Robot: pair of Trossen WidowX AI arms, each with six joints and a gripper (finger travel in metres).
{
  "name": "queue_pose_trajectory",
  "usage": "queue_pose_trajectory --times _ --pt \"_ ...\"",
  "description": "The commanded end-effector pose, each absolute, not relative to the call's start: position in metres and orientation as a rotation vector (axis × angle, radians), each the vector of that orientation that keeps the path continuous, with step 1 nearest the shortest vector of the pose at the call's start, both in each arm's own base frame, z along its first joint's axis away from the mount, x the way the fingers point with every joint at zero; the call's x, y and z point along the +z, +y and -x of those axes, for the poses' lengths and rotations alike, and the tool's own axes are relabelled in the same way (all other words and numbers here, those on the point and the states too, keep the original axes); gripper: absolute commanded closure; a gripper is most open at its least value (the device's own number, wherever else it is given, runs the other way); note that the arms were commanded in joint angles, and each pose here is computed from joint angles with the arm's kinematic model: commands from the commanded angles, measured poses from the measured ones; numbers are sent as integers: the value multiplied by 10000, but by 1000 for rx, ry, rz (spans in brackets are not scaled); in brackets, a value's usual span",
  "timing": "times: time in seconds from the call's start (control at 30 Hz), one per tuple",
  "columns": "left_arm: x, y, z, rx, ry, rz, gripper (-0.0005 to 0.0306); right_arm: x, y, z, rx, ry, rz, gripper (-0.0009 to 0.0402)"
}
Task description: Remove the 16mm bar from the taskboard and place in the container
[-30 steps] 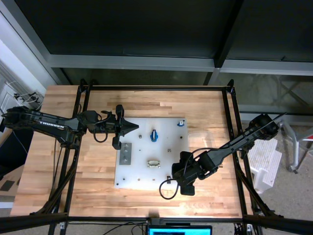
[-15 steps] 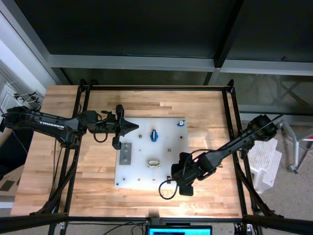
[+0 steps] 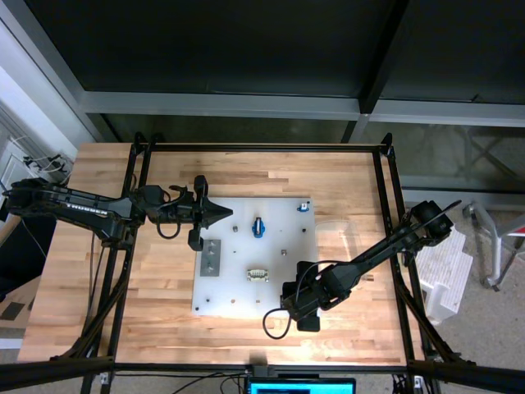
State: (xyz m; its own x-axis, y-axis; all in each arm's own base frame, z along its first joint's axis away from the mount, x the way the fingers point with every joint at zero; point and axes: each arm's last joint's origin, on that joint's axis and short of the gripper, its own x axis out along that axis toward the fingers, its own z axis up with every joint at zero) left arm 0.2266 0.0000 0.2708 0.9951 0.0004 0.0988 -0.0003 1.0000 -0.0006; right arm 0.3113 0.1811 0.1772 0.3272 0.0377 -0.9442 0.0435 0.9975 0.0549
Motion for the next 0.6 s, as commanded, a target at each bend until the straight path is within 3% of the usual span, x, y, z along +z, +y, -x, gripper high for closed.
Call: queue_pose_trajectory --times 0.03,0.3,0.6 --pt "2707 0 -2267 0 -99 1 300 1782 1816 -3111 -1 1236 -75 153" --pt "2708 0 -2267 0 -99 0 300 1807 1819 -3102 -3 1231 -86 173" --pt "2708 0 -2267 0 -99 1 300 1916 1805 -3076 8 1203 -94 296"
